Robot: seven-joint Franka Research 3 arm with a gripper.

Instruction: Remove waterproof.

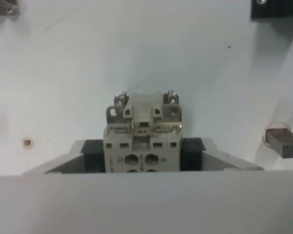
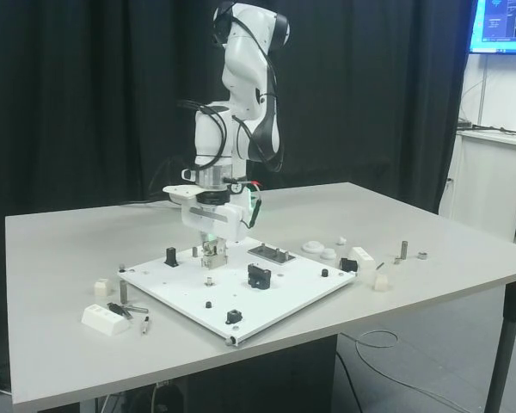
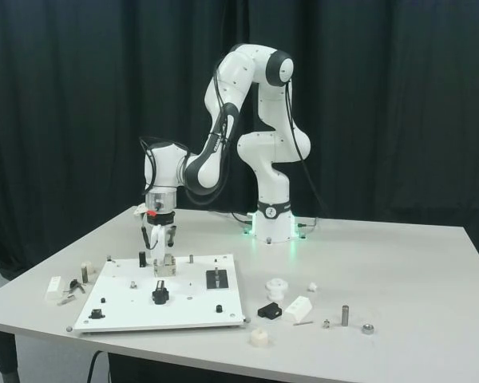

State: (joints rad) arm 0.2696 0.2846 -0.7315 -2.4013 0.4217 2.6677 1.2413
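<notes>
My two-fingered pincer (image 3: 159,254) hangs straight down over the flat white square board (image 2: 284,297) on the grey table (image 2: 60,258); its fingers stand on either side of the grey boxy waterproof connector with metal screws and clips (image 1: 142,139); whether they press it or stand just apart from it I cannot tell; the connector sits upright on the board, near the board's far edge from my base's opposite side; a small black block (image 2: 258,277) stands near it.

Grey table (image 2: 430,232) w/ white board (image 2: 284,297), small parts.
</notes>
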